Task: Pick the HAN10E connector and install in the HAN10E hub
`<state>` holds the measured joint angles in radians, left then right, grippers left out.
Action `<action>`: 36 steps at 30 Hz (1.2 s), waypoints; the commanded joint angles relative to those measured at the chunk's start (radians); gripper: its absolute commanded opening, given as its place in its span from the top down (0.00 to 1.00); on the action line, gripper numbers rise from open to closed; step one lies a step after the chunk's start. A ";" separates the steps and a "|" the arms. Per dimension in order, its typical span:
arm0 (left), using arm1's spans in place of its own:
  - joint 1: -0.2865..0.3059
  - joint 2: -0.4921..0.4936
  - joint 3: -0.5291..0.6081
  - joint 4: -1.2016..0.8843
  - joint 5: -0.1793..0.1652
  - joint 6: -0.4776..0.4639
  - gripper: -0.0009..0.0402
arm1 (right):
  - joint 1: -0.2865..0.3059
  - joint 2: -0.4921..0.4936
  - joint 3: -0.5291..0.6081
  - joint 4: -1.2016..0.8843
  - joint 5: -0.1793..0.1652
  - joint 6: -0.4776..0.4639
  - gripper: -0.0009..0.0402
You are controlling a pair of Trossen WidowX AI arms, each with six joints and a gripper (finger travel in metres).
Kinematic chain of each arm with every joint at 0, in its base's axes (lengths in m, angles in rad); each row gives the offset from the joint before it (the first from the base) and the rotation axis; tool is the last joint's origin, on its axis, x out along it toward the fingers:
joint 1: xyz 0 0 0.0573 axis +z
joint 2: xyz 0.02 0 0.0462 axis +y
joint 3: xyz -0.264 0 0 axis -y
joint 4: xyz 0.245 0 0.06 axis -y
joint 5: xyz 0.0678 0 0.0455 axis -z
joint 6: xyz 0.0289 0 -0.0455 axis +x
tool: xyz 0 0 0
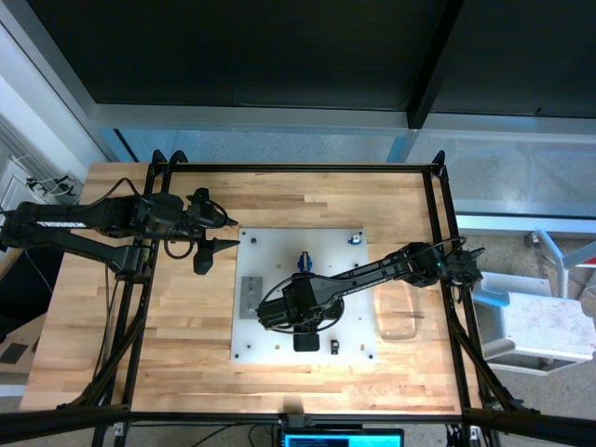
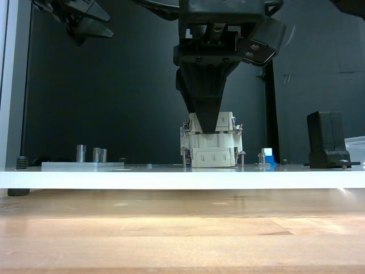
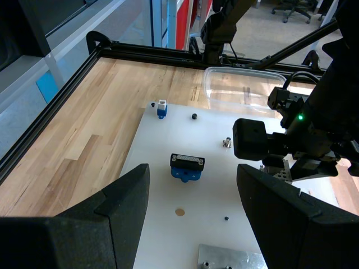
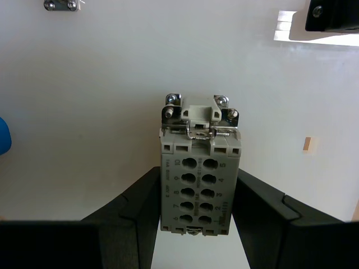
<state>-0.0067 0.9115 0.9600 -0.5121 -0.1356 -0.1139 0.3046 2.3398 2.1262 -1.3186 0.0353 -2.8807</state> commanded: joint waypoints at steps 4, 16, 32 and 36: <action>0.000 0.000 0.000 0.000 0.000 0.000 0.46 | 0.005 0.007 0.003 0.004 0.010 -0.009 0.89; 0.000 0.000 0.000 0.000 0.000 0.000 0.46 | 0.015 0.006 0.002 0.013 0.026 -0.009 0.89; 0.000 0.000 0.000 0.000 0.000 0.000 0.46 | 0.025 -0.014 0.002 0.012 0.049 -0.009 0.60; 0.000 0.000 0.000 0.000 0.000 0.000 0.46 | 0.027 -0.025 0.002 0.014 0.051 -0.008 0.46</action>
<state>-0.0067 0.9115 0.9600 -0.5117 -0.1360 -0.1143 0.3321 2.3291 2.1231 -1.2945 0.0818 -2.8975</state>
